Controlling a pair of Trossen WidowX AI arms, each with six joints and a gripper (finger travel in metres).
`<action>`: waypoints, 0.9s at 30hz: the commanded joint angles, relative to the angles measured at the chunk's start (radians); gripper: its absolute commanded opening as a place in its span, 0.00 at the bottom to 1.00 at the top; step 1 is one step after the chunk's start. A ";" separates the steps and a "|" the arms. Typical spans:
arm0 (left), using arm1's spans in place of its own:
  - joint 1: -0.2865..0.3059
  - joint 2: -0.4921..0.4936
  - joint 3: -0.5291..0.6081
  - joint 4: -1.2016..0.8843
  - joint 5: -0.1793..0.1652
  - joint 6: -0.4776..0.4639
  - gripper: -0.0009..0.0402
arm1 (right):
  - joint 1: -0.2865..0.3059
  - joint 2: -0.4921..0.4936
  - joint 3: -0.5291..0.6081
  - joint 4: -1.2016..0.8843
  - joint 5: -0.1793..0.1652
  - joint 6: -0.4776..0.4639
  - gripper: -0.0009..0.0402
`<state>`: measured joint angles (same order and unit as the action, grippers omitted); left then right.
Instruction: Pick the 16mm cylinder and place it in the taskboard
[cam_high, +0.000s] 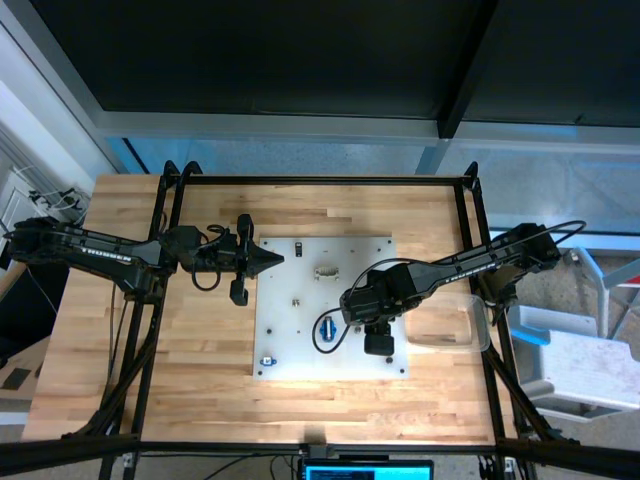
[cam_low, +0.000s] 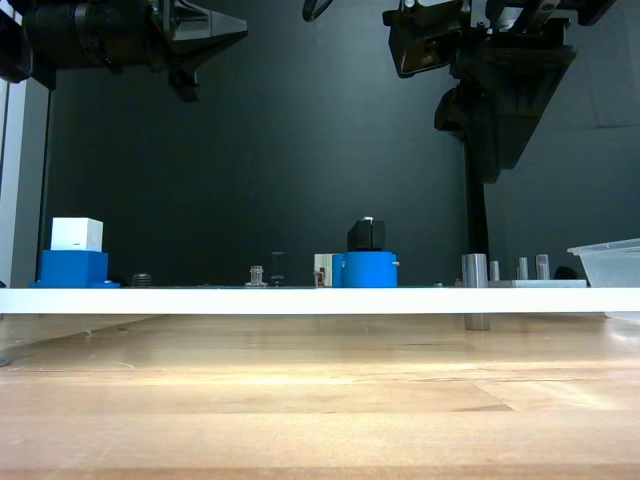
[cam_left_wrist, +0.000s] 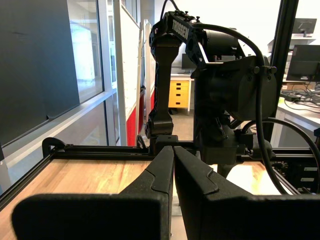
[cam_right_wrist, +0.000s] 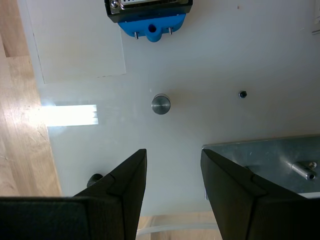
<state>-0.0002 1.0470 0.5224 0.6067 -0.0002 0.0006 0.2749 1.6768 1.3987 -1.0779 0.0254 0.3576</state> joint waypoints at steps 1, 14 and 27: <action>0.000 0.000 0.000 0.000 0.000 0.000 0.02 | 0.000 0.002 -0.002 0.000 0.000 0.001 0.38; 0.000 0.000 0.000 0.000 0.000 0.000 0.02 | 0.000 0.001 -0.002 0.000 0.000 0.001 0.38; 0.000 0.000 0.000 0.000 0.000 0.000 0.02 | 0.001 0.001 -0.002 0.010 0.000 0.001 0.38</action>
